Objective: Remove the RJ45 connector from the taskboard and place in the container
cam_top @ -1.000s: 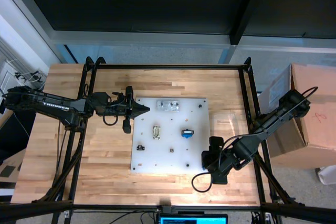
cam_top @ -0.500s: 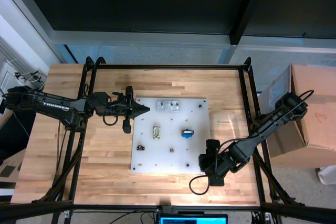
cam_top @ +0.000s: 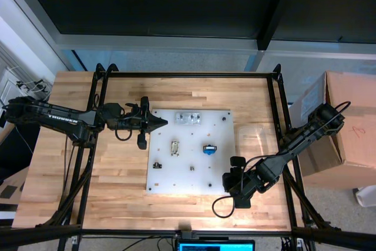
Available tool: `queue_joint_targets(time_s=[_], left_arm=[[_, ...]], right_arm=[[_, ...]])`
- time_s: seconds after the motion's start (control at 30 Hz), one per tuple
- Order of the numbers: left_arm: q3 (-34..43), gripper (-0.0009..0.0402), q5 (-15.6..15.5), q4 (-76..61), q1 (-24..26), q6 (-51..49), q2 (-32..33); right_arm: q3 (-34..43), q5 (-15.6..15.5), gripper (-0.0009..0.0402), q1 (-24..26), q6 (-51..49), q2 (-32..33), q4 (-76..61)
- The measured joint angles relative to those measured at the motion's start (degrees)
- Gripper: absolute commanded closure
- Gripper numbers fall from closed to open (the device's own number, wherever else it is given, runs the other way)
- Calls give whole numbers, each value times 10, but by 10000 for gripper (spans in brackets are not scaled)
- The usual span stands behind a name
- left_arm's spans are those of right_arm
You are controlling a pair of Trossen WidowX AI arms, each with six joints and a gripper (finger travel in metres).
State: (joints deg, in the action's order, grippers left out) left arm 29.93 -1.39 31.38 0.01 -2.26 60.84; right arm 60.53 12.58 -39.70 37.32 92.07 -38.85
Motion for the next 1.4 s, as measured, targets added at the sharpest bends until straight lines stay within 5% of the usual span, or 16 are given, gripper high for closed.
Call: queue_joint_targets(time_s=[0.57,1.4], left_arm=[[0,393,0,0,0,0,0],[0,393,0,0,0,0,0]], right_arm=[[0,0,396,-2,-4,-7,0],[46,-2,393,4,-8,-55,-72]])
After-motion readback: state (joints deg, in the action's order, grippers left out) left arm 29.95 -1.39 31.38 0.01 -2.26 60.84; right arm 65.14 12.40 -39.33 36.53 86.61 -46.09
